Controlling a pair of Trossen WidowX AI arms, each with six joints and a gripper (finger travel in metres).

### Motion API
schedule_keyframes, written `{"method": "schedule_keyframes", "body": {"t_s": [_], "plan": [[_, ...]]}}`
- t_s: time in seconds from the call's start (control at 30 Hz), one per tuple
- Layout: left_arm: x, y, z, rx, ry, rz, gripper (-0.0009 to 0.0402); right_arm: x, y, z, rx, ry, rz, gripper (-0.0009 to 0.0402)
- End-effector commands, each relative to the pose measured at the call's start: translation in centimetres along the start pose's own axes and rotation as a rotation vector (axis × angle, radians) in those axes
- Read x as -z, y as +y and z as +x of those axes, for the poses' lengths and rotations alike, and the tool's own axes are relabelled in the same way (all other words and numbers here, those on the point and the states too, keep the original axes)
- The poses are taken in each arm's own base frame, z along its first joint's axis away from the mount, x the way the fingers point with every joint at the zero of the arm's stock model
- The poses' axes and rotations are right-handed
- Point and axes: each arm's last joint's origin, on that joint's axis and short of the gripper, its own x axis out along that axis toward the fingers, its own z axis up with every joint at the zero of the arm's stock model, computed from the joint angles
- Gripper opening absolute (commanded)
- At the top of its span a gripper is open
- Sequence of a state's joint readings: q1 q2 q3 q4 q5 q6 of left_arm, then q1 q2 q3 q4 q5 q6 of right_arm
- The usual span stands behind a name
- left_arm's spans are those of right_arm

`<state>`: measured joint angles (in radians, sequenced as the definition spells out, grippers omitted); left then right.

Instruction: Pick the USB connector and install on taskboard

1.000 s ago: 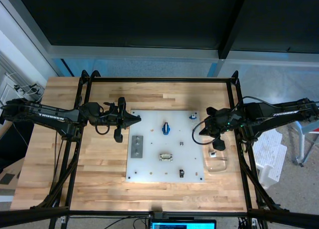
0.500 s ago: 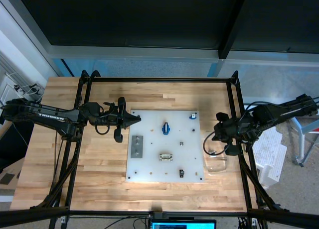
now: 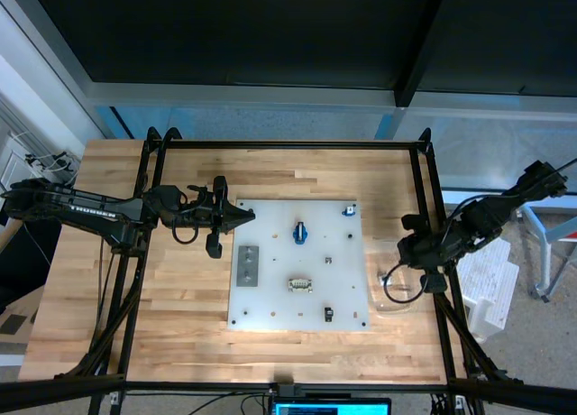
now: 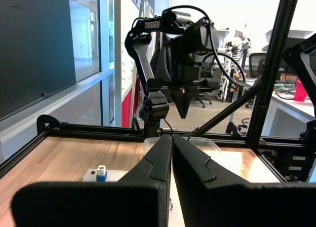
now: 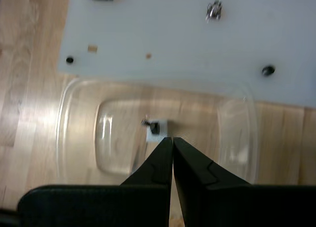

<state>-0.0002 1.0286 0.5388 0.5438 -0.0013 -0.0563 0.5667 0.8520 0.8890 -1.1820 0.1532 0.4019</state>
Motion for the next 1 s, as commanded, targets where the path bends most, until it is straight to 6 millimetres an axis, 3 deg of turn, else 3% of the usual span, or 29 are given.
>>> {"method": "schedule_keyframes", "body": {"t_s": [0.03,0.6,1.0], "plan": [[0.0,0.0,0.0,0.0,0.0,0.0,0.0,0.3,0.2,0.4,0.025,0.025,0.005,0.0022],[0.0,0.0,0.0,0.0,0.0,0.0,0.0,0.2,1.0,3.5,0.074,0.137,0.0,0.0153],[0.0,0.0,0.0,0.0,0.0,0.0,0.0,-0.5,1.9,6.1,0.092,0.177,-0.017,0.0165]]}}
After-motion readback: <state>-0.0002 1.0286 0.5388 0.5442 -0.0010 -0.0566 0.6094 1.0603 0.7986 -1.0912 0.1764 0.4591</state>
